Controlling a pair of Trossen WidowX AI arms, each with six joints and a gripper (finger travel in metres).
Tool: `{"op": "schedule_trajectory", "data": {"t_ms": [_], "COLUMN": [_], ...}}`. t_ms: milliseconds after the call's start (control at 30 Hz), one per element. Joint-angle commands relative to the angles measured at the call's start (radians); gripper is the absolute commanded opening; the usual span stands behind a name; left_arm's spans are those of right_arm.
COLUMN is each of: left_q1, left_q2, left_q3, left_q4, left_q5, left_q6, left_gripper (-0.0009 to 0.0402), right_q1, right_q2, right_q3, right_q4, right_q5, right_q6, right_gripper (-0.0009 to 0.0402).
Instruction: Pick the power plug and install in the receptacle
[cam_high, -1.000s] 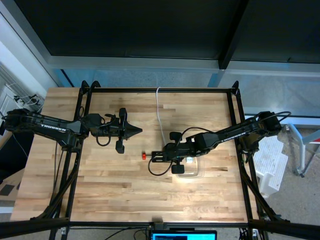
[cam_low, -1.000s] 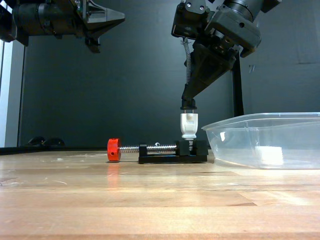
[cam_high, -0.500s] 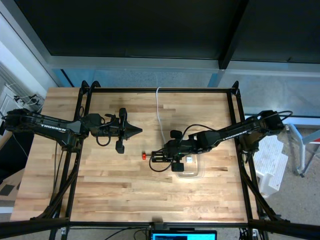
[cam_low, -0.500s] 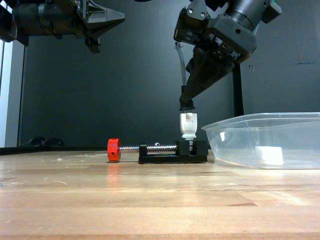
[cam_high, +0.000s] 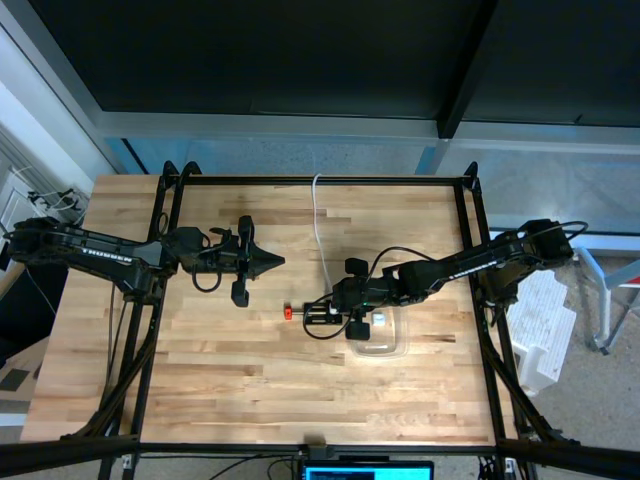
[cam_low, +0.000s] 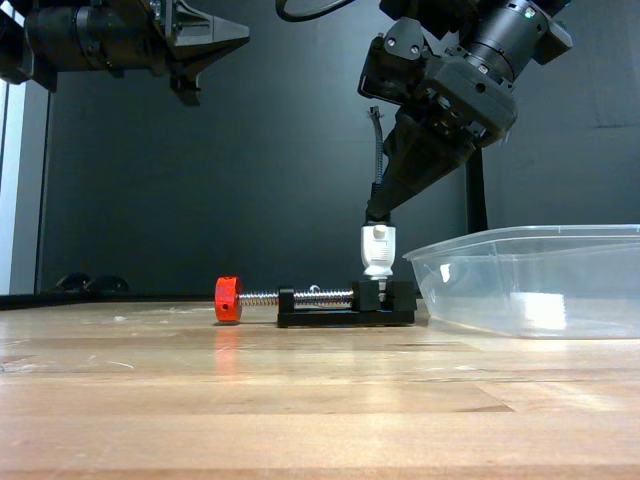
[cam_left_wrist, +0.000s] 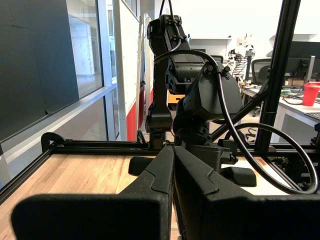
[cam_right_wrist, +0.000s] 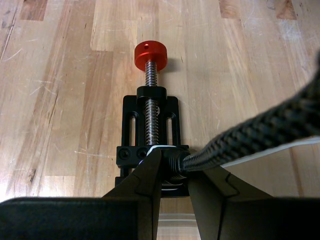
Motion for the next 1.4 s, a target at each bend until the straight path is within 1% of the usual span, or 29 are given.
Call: {"op": "schedule_trajectory", "data": {"t_ms": [33, 367, 800, 1033, 1267, 1400], "left_q1": [0.000, 0.000, 0.000, 0.000, 0.000, 0.000], "left_q2": [0.000, 0.000, 0.000, 0.000, 0.000, 0.000], "left_q3": [0.000, 0.000, 0.000, 0.000, 0.000, 0.000], "left_q4": [0.000, 0.000, 0.000, 0.000, 0.000, 0.000], "left_q5": [0.000, 0.000, 0.000, 0.000, 0.000, 0.000], "left_q6": [0.000, 0.000, 0.000, 0.000, 0.000, 0.000], "left_gripper": [0.0000, 0.0000, 0.0000, 0.0000, 0.0000, 0.0000], "right_q1": [0.001, 0.003, 0.008, 0.010, 0.010, 0.010], "right_q2": [0.001, -0.028, -0.029, -0.029, -0.041, -0.067], "right_q3": [-0.006, -0.002, 0.066, 0.109, 0.123, 0.124], "right_q4": [-0.033, -0.039, -0.064, -0.114, -0.116, -0.132], "right_q5": [0.000, 0.001, 0.001, 0.002, 0.000, -0.002], "right_q6": [0.001, 0.001, 0.002, 0.002, 0.002, 0.002], "right_gripper": [0.0000, 0.0006, 0.0064, 0.0094, 0.0117, 0.0133]}}
